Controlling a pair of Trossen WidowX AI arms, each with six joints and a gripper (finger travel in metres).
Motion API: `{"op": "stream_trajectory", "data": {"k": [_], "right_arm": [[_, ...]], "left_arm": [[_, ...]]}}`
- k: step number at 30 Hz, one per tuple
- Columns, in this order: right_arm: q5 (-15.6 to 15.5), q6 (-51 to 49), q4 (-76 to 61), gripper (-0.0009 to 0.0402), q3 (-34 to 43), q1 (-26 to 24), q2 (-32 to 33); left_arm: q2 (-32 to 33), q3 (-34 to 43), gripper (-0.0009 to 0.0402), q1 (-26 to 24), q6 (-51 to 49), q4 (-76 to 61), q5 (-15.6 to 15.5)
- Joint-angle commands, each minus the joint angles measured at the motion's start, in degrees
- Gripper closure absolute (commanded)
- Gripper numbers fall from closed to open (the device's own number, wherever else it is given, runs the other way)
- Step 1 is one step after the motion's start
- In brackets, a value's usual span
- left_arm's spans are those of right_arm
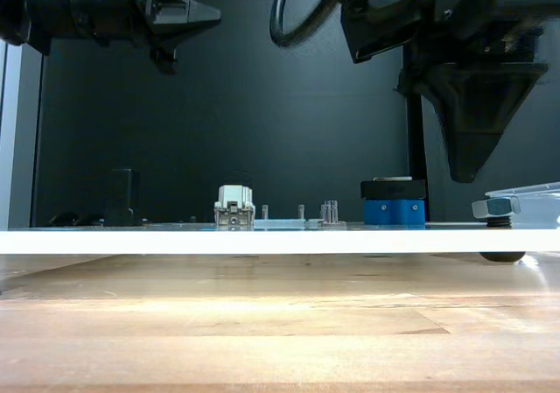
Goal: Unfasten the M12 nut and place it in the container
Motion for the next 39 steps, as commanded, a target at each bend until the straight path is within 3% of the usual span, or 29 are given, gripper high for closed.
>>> {"op": "stream_trajectory", "data": {"k": [1,6,15,23,31,39], "right_arm": [[-4.4,5.2,1.4,0.0393,0.2,0.0,-1.0],[-7.9,18.9,1.3,0.0365,2.5,-0.2,-1.0],[-8.5,44.2,1.2,0.0232,4.8,-1.2,-0.1],[-11.9,50.5,3.6,0.0144,4.8,-1.5,3.0],[-12.8,52.8,7.1,0.0152,4.8,-1.7,6.2],[-12.6,54.3,6.1,0.0221,4.7,-1.7,6.6]], "left_arm": [[0.0,0.0,0.0393,0.0,0.0,-0.3,-0.1],[0.0,0.0,0.0393,0.0,0.0,-1.7,-0.3],[0.0,0.0,0.0393,0.0,0.0,-2.5,-0.3],[0.0,0.0,0.0393,0.0,0.0,-2.5,-0.3],[0.0,0.0,0.0393,0.0,0.0,-2.4,-0.3],[0.0,0.0,0.0393,0.0,0.0,-2.5,-0.3]]}}
